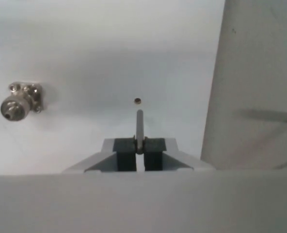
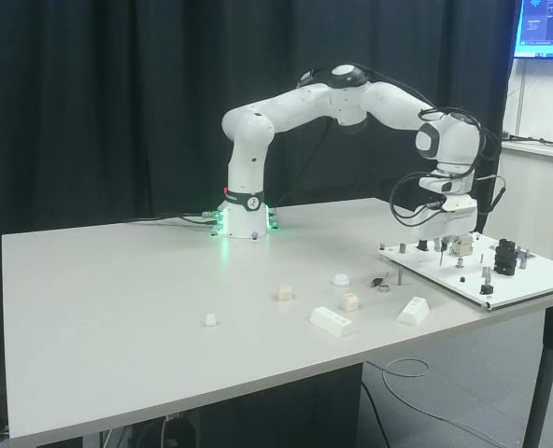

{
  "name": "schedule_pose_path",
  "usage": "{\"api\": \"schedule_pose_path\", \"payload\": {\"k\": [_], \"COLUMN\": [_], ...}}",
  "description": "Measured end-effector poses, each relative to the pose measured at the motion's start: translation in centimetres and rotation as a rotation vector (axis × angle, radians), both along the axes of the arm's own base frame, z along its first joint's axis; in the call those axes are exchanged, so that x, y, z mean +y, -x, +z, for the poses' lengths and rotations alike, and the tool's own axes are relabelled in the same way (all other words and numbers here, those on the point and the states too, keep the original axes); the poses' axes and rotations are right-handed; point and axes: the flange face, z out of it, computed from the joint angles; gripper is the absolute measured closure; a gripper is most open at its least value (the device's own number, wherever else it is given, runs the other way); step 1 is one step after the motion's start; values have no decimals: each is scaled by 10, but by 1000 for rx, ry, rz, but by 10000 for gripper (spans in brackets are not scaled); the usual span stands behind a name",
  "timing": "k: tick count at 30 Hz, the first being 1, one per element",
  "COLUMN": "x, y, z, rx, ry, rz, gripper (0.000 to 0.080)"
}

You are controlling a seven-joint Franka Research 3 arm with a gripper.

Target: Place round peg 1.

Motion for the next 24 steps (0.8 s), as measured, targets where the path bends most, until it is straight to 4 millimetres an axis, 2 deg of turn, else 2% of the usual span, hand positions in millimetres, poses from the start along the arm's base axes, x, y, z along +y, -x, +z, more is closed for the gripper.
{"api": "schedule_pose_path", "payload": {"k": [24], "x": [-1], "y": [-1], "z": [7], "rx": [3], "ry": [6], "rz": [1], "gripper": [771]}}
